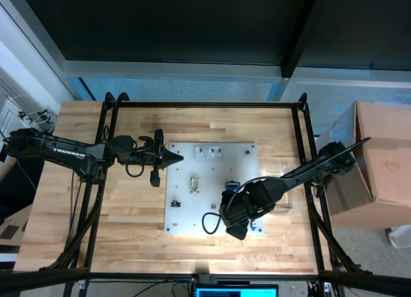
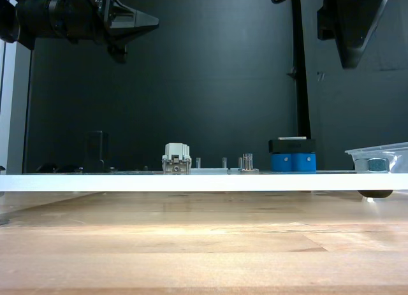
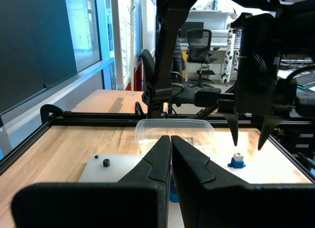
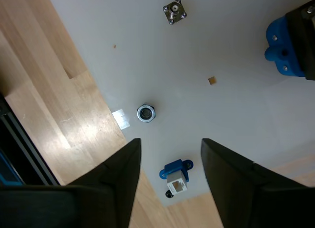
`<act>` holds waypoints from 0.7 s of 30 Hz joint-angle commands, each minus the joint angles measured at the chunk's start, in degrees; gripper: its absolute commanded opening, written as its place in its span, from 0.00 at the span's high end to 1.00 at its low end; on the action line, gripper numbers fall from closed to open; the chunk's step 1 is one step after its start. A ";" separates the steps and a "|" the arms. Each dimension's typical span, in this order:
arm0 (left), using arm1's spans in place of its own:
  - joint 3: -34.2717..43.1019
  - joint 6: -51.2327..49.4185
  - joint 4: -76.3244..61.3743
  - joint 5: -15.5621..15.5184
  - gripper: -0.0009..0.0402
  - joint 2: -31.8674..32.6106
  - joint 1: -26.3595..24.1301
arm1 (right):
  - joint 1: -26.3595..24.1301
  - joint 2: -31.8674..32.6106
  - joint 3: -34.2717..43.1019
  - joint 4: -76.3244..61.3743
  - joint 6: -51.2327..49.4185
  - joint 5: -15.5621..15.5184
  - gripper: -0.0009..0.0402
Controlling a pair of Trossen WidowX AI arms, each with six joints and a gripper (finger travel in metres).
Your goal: Unfasten the M12 nut and place it in the container
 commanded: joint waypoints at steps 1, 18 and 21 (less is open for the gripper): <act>0.00 0.00 0.00 0.00 0.98 0.02 0.00 | 0.59 0.68 -0.09 0.26 -0.33 0.81 0.48; 0.00 0.00 0.02 0.00 0.98 0.02 0.00 | 1.09 0.83 -3.61 5.33 2.40 3.30 0.39; 0.00 0.00 0.02 0.00 0.98 0.02 0.00 | 1.09 0.83 -4.76 6.86 2.38 3.32 0.39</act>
